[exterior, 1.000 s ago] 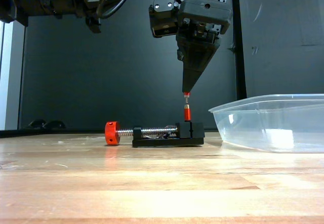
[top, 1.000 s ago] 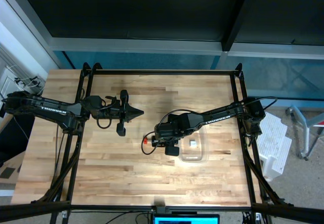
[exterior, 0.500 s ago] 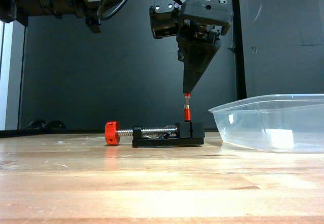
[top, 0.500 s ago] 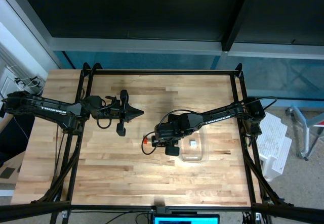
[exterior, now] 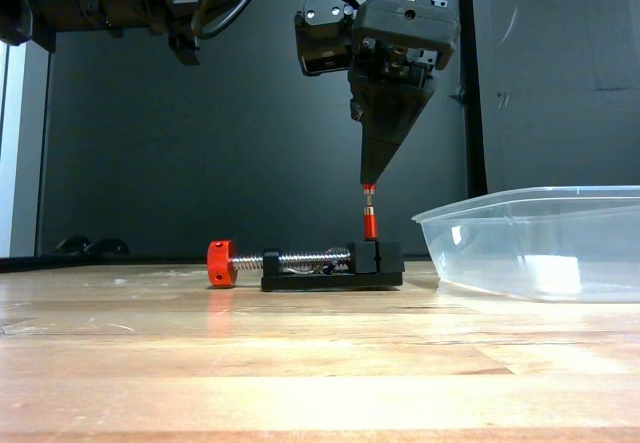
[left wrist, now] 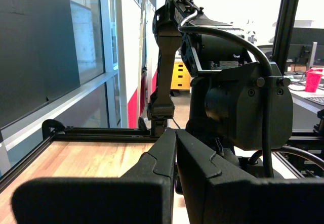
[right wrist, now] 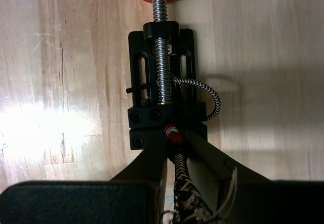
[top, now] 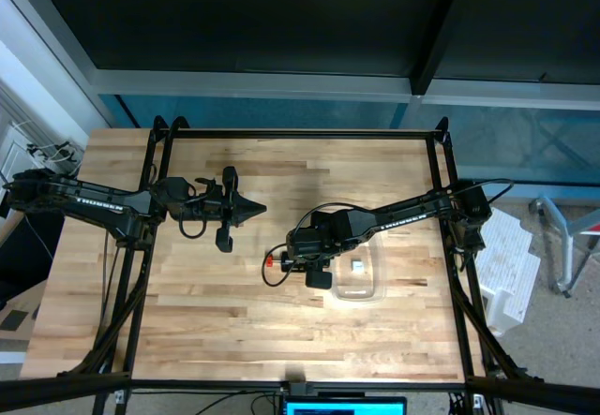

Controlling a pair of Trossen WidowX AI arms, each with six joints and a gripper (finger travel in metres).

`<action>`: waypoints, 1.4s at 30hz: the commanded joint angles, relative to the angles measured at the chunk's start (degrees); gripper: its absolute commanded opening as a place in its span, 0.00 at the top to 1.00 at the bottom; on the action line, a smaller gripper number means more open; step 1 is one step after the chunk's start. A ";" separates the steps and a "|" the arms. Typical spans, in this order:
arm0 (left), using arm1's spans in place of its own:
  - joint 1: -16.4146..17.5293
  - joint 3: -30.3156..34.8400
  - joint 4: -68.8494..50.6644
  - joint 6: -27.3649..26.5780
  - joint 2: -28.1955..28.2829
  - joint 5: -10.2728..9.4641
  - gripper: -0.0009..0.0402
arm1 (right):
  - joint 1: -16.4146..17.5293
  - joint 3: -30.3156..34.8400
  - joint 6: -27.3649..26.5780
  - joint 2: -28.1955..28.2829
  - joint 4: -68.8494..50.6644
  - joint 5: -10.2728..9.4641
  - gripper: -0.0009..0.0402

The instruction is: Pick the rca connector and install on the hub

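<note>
The hub (exterior: 332, 267) is a small black box with a threaded rod and a red knob (exterior: 221, 263), lying on the wooden table. Straight above its right end, my right gripper (exterior: 369, 181) points down, shut on the rca connector (exterior: 369, 219). The connector is red, hangs upright, and its lower end meets the hub's top. In the right wrist view the connector's red tip (right wrist: 172, 131) sits at the hub's (right wrist: 162, 82) end block between my fingers (right wrist: 154, 155), its braided cable trailing back. My left gripper (top: 259, 210) hovers shut over the table's left half, holding nothing.
A clear plastic tray (exterior: 540, 238) stands just right of the hub; from above, the tray (top: 362, 289) holds a small white piece. A black-and-white braided wire (right wrist: 212, 100) loops out of the hub's side. Black frame rails border the table.
</note>
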 commanded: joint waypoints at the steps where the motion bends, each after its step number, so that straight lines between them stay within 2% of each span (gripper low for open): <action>1: 0.00 0.02 0.00 0.02 0.02 0.00 0.98 | 0.00 0.00 0.02 0.00 0.09 0.02 0.98; 22: 0.00 0.02 0.00 0.02 0.02 0.00 0.98 | 0.00 -0.11 0.20 0.00 0.20 0.02 0.98; 42: 0.00 0.02 0.02 0.02 0.02 0.00 0.98 | 0.00 -3.06 0.24 0.00 3.30 -0.07 0.98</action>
